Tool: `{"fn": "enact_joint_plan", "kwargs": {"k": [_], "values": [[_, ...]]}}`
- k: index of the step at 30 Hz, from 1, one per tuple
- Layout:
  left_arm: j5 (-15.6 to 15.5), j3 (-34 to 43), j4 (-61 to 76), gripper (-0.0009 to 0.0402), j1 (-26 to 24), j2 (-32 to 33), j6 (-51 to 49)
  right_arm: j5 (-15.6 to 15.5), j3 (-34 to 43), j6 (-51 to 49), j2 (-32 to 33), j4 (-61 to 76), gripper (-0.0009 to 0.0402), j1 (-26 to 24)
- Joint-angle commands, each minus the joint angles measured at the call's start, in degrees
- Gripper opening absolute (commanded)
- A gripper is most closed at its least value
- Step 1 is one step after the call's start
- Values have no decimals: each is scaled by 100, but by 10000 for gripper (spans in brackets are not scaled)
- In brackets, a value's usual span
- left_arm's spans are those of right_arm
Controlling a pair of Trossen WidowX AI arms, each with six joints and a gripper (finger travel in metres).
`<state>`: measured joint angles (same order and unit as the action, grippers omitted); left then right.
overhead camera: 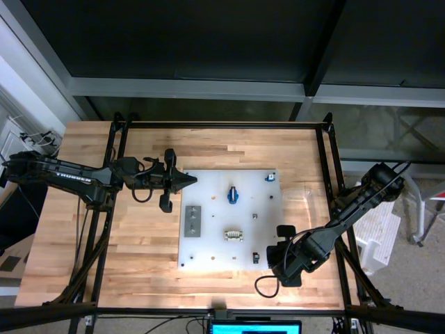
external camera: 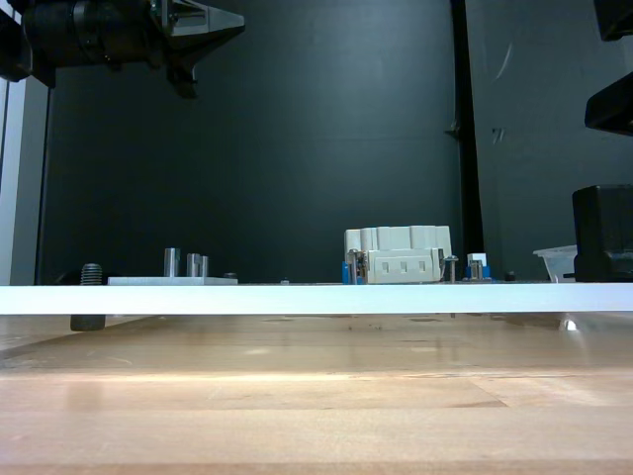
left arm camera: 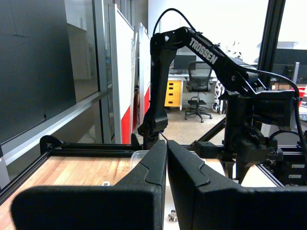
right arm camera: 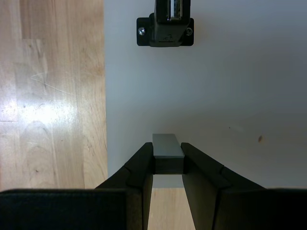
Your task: Pick the 16mm bar and install on taskboard
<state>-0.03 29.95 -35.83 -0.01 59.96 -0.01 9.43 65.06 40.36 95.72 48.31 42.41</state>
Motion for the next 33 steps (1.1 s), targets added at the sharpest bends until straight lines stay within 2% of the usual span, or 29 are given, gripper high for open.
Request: {"fn": "enact_joint_plan", "kwargs": {"k": [1, 22, 26, 33], "values": [[2, 0, -2, 0, 2, 2, 0, -2, 15, -11, -4, 13, 9, 11], [2, 0, 0, 0, 0, 2, 0, -4, -260, -13, 177, -323, 12, 20], [0, 0, -2, 0, 0, 2, 0, -4, -256, -13, 177, -345, 39, 24], [0, 0, 0, 0, 0, 2, 0, -4, -256, -9, 175, -400, 116, 24]]}}
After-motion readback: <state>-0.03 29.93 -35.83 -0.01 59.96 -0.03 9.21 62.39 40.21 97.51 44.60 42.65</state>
